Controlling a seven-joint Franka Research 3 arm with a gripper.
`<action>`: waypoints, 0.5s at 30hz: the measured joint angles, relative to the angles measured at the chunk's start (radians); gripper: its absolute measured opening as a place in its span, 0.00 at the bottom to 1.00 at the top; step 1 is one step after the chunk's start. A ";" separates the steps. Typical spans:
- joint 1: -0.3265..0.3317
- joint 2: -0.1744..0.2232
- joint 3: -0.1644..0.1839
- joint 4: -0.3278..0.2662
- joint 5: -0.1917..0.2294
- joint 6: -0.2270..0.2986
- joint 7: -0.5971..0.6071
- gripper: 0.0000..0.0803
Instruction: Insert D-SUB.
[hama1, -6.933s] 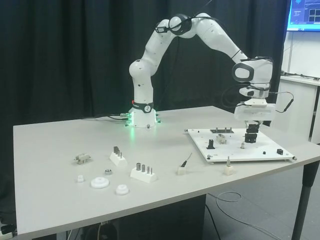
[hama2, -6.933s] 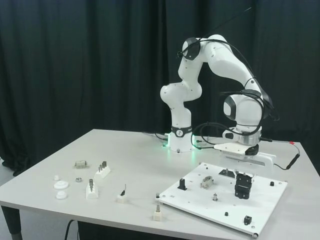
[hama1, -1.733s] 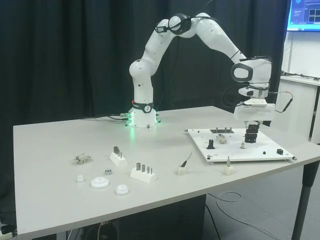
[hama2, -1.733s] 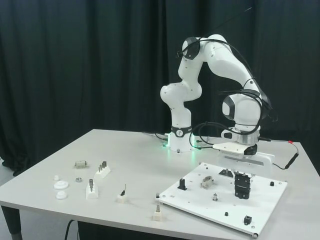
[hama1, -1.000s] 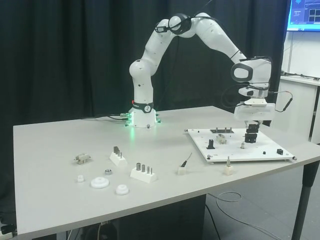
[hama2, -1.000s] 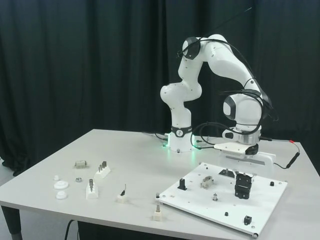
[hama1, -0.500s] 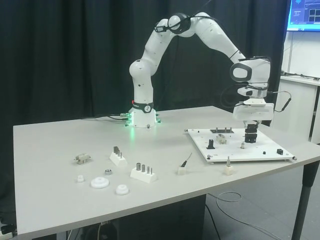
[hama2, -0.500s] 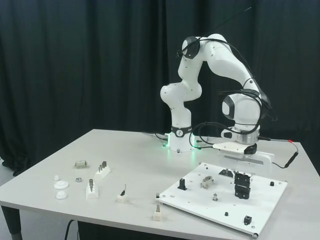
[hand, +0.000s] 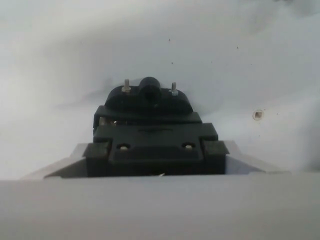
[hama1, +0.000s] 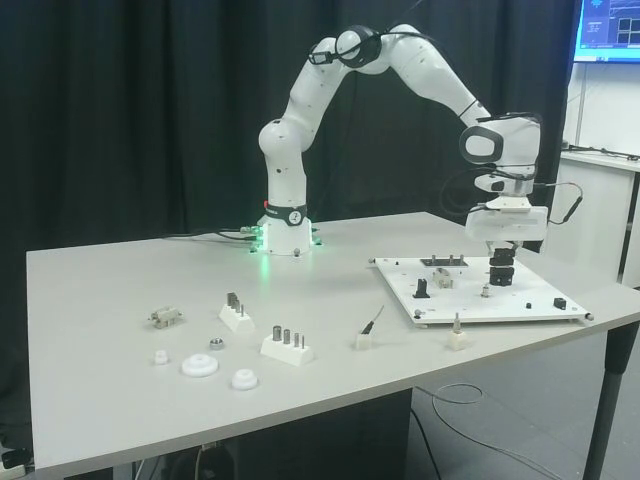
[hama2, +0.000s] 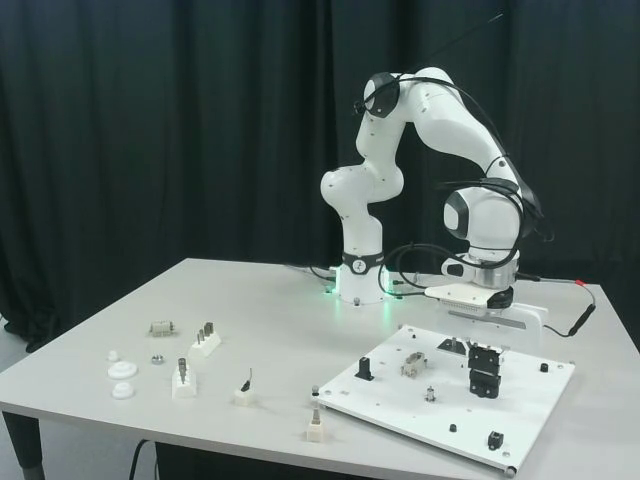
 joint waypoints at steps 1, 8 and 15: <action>0.000 0.000 0.000 0.000 0.000 0.000 0.002 0.48; 0.001 0.000 0.000 -0.001 0.000 0.006 0.011 0.48; 0.001 0.000 0.000 -0.005 0.001 0.022 0.021 0.48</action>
